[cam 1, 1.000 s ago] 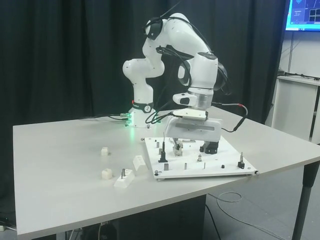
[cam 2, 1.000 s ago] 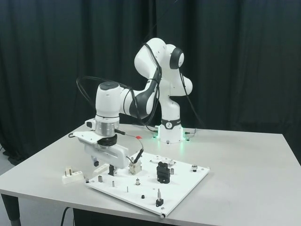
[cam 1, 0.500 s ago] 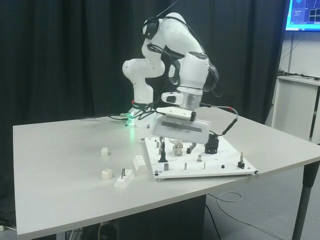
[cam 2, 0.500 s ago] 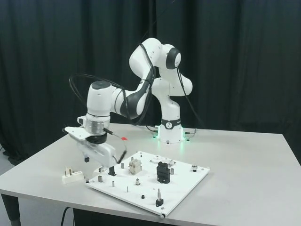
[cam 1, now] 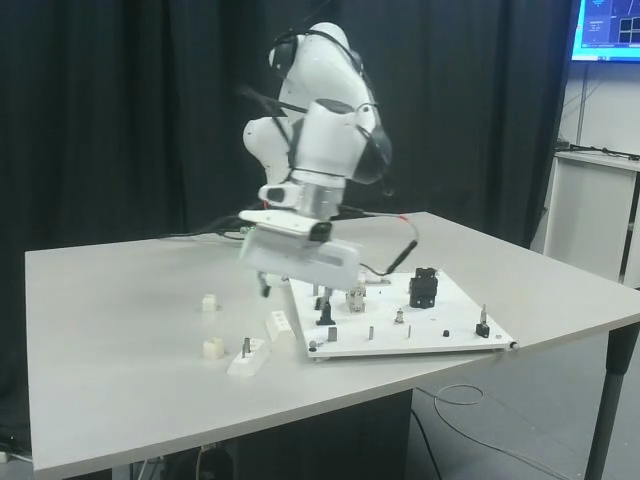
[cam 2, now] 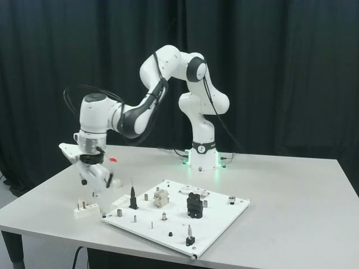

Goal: Pick square peg 2.

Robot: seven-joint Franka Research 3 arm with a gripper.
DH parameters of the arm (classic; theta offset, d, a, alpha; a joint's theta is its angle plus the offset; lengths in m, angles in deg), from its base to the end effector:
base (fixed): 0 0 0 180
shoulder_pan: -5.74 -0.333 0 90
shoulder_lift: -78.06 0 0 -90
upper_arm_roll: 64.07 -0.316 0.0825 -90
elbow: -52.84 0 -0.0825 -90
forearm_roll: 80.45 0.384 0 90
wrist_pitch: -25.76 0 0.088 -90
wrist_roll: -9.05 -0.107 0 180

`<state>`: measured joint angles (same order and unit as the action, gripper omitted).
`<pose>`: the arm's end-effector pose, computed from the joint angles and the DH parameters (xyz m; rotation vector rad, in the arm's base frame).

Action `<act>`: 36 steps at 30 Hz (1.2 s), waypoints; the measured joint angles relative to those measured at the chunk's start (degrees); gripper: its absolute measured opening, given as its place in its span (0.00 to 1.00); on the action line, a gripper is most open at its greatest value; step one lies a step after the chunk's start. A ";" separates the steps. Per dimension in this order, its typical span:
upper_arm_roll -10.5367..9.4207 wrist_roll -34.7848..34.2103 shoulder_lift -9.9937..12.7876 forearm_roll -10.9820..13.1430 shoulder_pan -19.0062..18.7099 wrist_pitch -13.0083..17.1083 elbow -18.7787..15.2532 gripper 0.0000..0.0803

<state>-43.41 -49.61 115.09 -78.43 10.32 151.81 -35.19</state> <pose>0.6584 -0.2635 0.3000 2.2674 -1.9311 0.1604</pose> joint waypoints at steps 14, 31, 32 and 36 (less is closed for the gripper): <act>0.73 0.16 -0.02 12.57 4.38 3.92 -3.70 1.00; 2.32 5.64 0.67 16.47 4.82 6.38 -7.32 1.00; 2.34 6.10 0.84 16.48 4.85 6.52 -7.33 1.00; 2.36 7.13 1.47 16.48 4.98 7.38 -7.32 1.00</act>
